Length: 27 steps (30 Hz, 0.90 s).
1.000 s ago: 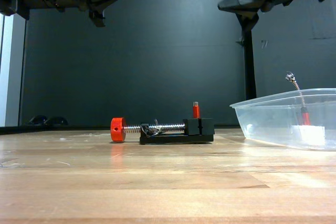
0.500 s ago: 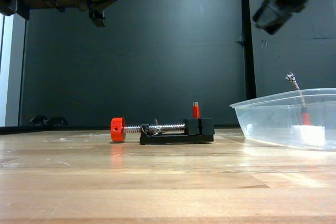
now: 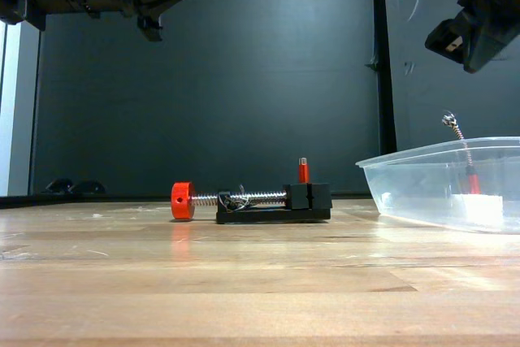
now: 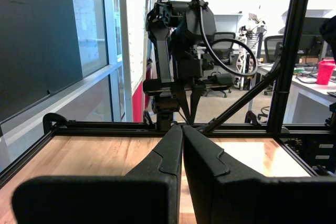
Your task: Pick the RCA connector and install on taskboard
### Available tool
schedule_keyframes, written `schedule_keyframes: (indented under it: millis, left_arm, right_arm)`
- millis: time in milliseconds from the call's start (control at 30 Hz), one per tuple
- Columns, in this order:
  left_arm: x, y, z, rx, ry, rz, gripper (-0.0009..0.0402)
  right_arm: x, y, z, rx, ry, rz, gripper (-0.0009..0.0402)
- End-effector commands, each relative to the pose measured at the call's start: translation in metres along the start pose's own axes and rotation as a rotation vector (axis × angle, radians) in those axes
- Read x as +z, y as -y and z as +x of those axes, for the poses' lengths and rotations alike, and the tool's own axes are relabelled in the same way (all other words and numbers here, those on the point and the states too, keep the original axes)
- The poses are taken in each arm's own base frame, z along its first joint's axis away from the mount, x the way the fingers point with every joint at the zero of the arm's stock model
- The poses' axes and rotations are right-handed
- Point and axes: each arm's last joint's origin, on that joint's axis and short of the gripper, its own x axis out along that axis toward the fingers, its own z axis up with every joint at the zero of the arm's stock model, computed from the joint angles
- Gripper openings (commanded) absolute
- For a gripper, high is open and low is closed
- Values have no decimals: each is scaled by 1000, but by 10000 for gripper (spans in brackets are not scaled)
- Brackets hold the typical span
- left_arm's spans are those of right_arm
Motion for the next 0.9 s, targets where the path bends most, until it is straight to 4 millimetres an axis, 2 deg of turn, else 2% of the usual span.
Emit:
schedule_keyframes:
  millis: [33,233,667,900]
  left_arm:
    - [0,0,0,0,0,0,0]
    - [0,0,0,0,0,0,0]
    - [0,0,0,0,0,0,0]
    - [0,0,0,0,0,0,0]
  right_arm:
    - [1,-2,8,-9,-35,-1,0]
    - [3,-3,18,-39,-72,16,21]
    - [-2,-6,43,-65,-117,35,132]
    - [-3,-9,56,-61,-119,38,154]
